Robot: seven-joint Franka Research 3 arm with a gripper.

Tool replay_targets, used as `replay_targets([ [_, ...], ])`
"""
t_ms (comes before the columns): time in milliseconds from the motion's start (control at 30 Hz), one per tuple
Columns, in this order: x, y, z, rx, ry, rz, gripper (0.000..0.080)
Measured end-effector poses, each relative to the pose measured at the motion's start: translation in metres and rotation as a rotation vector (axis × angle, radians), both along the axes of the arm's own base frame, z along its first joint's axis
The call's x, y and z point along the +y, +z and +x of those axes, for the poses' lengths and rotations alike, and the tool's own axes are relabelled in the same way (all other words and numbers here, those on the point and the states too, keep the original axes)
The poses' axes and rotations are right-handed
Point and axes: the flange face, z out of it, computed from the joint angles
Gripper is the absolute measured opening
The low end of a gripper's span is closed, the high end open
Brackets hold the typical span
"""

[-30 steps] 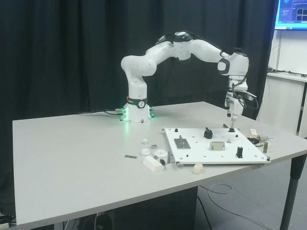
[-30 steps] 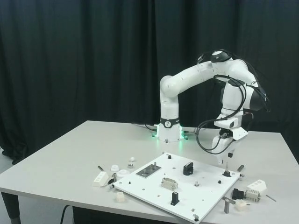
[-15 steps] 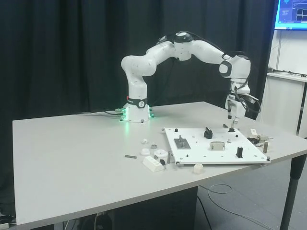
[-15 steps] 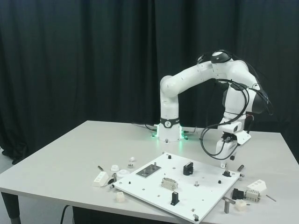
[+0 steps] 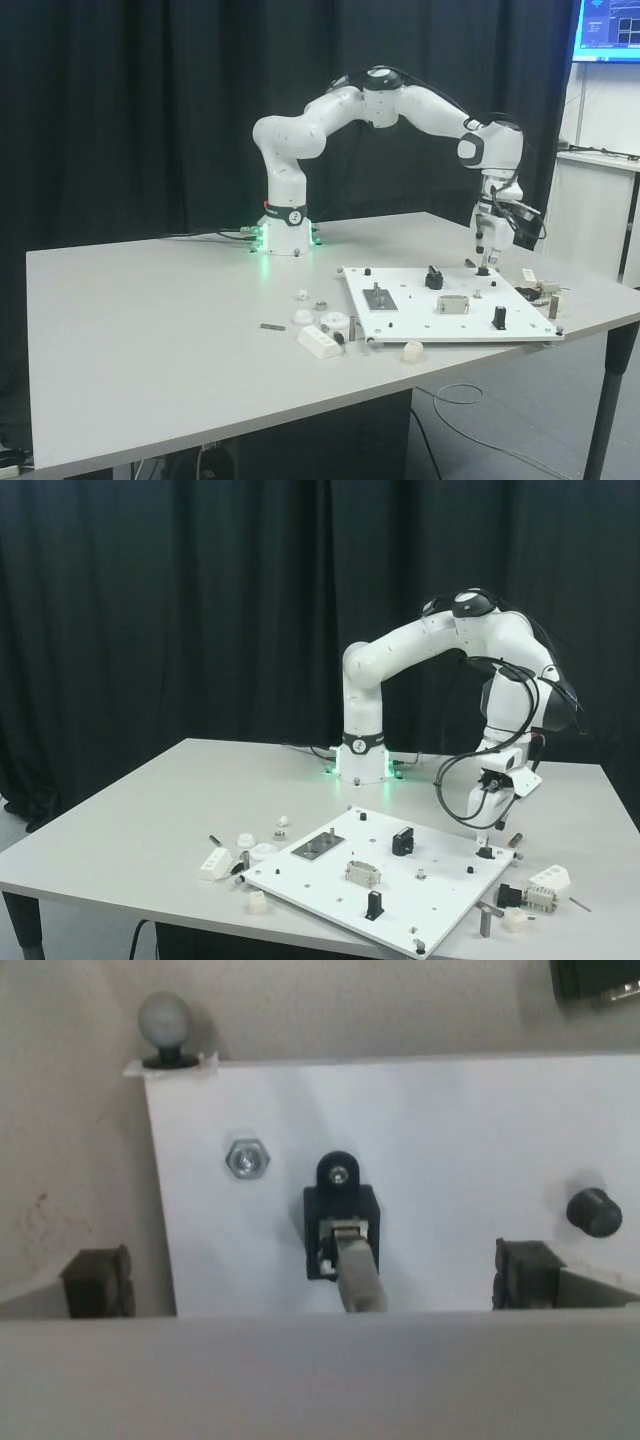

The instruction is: Remove Ethernet.

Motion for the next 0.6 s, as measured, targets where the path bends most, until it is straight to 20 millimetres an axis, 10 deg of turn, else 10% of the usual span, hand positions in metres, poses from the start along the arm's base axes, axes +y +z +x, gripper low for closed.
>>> replay_targets([
  [600,-0.0008,-0.0091,0.0006,-0.008,-0.007,-0.006,0.0800],
])
